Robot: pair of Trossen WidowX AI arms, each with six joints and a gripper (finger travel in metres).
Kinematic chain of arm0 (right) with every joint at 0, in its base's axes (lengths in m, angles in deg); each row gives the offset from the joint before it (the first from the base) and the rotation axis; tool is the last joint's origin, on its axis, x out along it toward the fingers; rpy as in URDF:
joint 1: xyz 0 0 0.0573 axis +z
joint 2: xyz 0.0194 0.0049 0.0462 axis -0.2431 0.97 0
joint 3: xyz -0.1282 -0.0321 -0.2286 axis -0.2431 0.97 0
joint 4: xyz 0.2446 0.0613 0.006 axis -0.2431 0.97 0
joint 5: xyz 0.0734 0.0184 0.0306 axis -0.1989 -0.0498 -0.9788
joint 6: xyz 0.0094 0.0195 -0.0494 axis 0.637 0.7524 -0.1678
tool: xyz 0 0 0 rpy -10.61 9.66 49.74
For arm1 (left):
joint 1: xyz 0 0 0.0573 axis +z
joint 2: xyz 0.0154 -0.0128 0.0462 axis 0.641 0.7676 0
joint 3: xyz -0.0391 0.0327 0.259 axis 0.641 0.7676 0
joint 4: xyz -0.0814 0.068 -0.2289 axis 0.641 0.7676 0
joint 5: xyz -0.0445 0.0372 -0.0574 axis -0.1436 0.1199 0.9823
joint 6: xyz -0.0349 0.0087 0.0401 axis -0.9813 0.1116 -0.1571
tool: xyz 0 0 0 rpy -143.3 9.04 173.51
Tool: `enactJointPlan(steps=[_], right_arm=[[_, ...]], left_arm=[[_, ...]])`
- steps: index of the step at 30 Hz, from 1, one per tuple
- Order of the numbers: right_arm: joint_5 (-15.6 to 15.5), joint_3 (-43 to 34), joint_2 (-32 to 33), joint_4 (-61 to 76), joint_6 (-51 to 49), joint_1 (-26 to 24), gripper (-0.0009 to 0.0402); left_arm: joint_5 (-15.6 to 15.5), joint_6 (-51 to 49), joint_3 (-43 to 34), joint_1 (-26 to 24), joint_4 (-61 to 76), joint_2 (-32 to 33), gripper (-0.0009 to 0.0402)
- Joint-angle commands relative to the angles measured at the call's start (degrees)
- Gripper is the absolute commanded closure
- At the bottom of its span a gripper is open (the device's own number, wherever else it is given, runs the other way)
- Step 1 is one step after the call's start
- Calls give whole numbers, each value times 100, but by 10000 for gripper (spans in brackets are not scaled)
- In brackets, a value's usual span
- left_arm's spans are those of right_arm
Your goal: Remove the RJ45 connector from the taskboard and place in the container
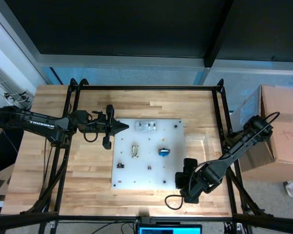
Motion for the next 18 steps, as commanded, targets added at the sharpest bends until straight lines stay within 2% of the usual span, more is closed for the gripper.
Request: enactJointPlan(steps=[1, 14, 18], right_arm=[[17, 57, 55, -79, -15, 42, 173], [22, 393, 70, -636, -254, 57, 175], [44, 411, 63, -660, -426, 46, 190]], left_arm=[[0, 0, -2, 0, 0, 0, 393], [0, 0, -2, 0, 0, 0, 393], [0, 0, -2, 0, 0, 2, 393]])
